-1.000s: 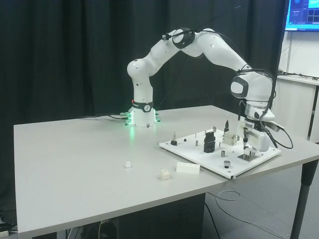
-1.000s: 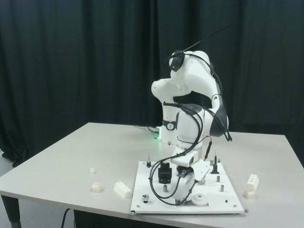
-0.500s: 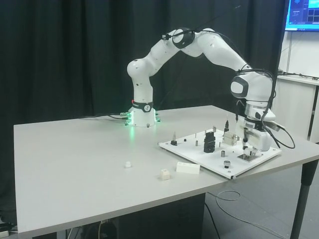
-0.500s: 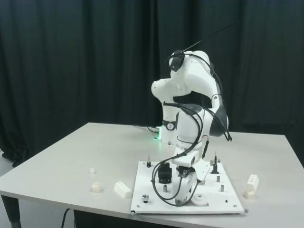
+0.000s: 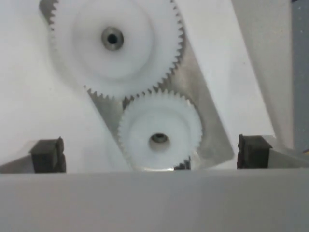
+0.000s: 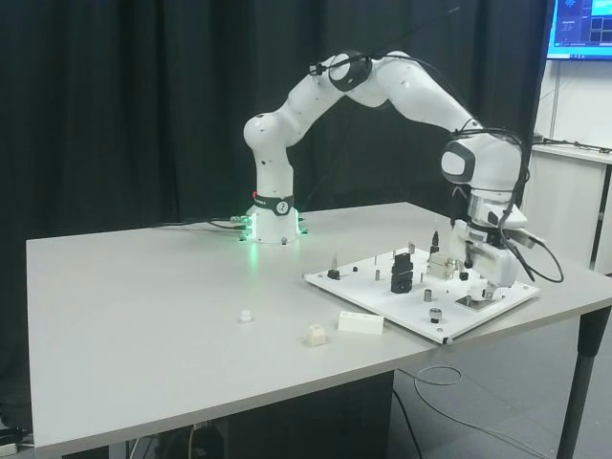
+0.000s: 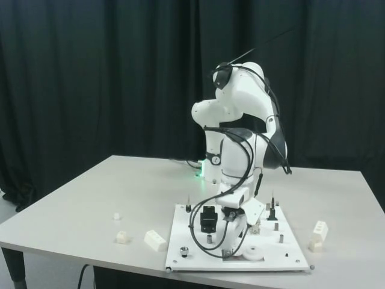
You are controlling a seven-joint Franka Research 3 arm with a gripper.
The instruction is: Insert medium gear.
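Wrist view: claw [image 5: 149,153] spread wide, nothing between the pads [image 5: 47,154]. Directly below, the medium gear [image 5: 160,129] sits on its peg, teeth meshed with the large gear [image 5: 116,44] beyond. Against a second ago the arm [image 6: 483,258] has lifted off the white board [image 6: 368,288] — insertion judged done, claw retreating.

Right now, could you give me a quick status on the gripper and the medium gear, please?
Gripper open, empty, above the board. Medium gear seated on its peg, meshed with the large gear. Nothing in the way.
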